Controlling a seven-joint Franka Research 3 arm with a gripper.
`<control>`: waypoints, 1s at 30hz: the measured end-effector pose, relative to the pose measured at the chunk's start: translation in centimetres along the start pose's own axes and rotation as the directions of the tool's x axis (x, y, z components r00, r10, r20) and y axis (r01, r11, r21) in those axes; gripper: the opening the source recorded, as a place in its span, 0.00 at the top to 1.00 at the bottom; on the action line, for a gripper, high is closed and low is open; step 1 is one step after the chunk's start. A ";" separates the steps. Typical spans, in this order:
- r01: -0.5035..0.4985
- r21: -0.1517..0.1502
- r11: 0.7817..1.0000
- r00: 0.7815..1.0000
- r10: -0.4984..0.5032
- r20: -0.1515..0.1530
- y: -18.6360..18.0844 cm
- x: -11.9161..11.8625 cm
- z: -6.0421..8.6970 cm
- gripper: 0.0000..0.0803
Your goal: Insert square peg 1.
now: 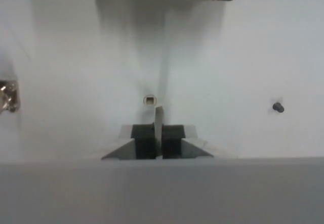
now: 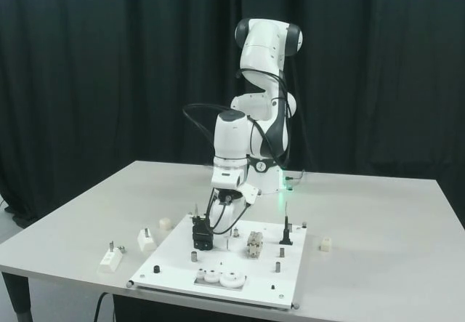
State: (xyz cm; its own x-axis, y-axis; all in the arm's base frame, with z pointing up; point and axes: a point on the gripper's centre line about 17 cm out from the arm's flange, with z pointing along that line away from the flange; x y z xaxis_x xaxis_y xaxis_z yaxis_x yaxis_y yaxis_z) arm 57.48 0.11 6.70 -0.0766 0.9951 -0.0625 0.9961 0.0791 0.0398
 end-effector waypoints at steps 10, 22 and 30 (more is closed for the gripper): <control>0.006 0.003 1.000 1.000 -0.006 0.002 0.0 0.3 0.4 0.97; 0.006 0.006 1.000 1.000 -0.006 0.002 0.0 0.2 0.6 0.97; 0.007 0.010 1.000 1.000 -0.007 0.001 -0.1 0.3 0.5 0.97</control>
State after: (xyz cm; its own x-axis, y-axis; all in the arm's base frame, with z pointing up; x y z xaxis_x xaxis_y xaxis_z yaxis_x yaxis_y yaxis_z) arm 57.35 0.40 6.14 -0.0832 0.9945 -0.0636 0.9959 0.0852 0.0296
